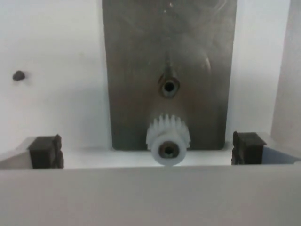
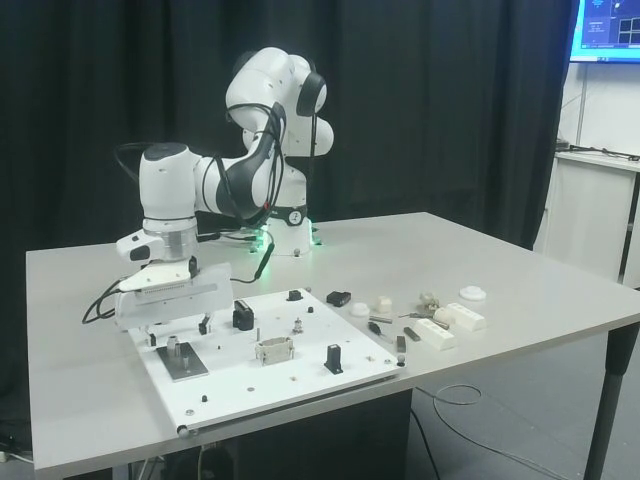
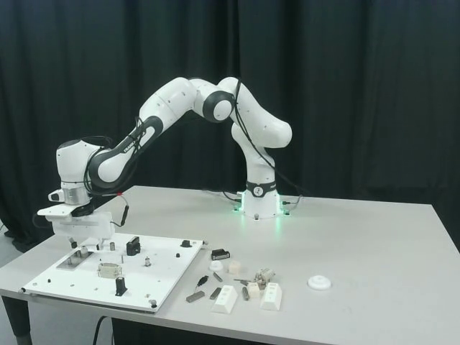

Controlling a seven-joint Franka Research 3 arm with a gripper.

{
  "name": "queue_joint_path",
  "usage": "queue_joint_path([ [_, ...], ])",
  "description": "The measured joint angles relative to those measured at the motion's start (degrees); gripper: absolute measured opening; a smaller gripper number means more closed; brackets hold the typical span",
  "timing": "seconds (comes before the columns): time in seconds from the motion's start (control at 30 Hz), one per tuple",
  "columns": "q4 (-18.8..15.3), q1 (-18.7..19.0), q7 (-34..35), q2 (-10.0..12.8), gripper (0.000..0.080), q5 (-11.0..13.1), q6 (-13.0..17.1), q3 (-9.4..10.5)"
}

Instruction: Remove small gear.

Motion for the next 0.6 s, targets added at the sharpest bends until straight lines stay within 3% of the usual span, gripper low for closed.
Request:
queue_joint_path([
  [0.6, 0.04, -0.02, -0.3, 0.54, 0.08, 0.0, 1.72, -0.04],
])
